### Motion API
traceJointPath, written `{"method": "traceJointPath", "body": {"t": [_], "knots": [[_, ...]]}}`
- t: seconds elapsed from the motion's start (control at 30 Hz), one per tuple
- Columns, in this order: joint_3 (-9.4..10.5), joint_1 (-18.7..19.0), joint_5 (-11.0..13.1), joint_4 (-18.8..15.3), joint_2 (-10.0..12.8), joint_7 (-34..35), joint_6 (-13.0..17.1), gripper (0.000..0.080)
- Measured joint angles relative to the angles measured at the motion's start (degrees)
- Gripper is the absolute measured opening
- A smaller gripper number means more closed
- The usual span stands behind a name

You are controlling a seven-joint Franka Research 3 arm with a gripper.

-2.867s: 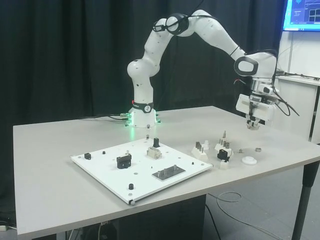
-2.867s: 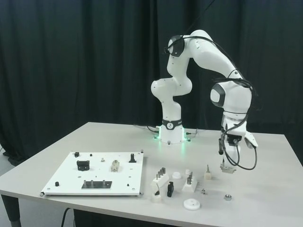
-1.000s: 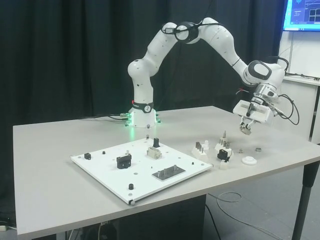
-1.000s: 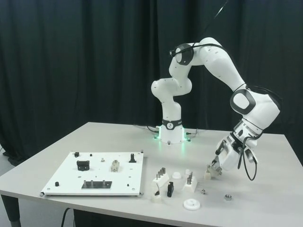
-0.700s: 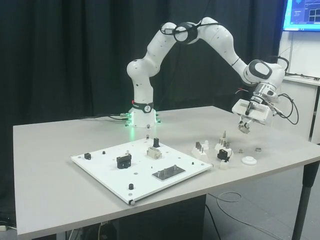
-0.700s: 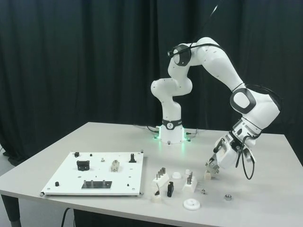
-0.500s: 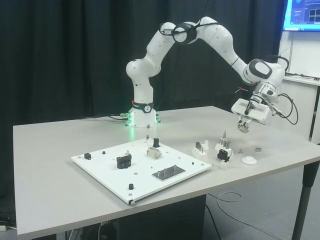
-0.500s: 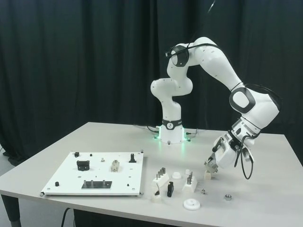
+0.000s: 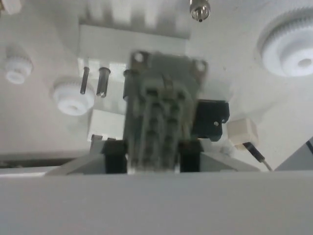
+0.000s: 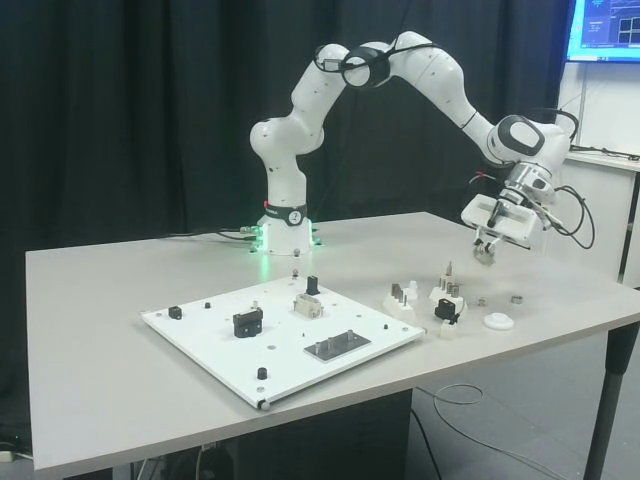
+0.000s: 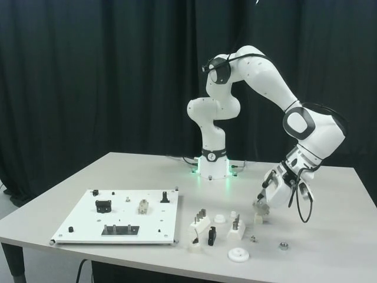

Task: Place waterproof.

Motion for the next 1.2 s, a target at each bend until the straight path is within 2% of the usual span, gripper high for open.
{"method": "traceJointPath", "body": {"t": [0.1, 0.13, 0.3, 0.33, 0.47, 0.5, 0.7, 1.2], "knots": [[0.04, -0.04, -0.19, 0.00, -0.18, 1.26, -0.80, 0.0204], [0.06, -0.04, -0.25, 0.00, -0.26, 1.63, -1.05, 0.0400], [0.30, -0.08, -0.58, 0.00, -0.71, 2.04, -2.55, 0.0400], [0.35, -0.08, -0.61, 0.00, -0.81, 2.04, -2.81, 0.0708], [0.49, -0.12, -0.69, 0.00, -1.27, 2.05, -3.61, 0.0708], [0.59, -0.17, -0.71, 0.01, -1.40, 2.05, -3.86, 0.0780], [1.97, -1.24, -0.76, 0.01, -2.21, 2.05, -4.60, 0.0780], [8.26, -6.05, -0.69, 0.01, -3.93, 2.00, -5.18, 0.0800]]}}
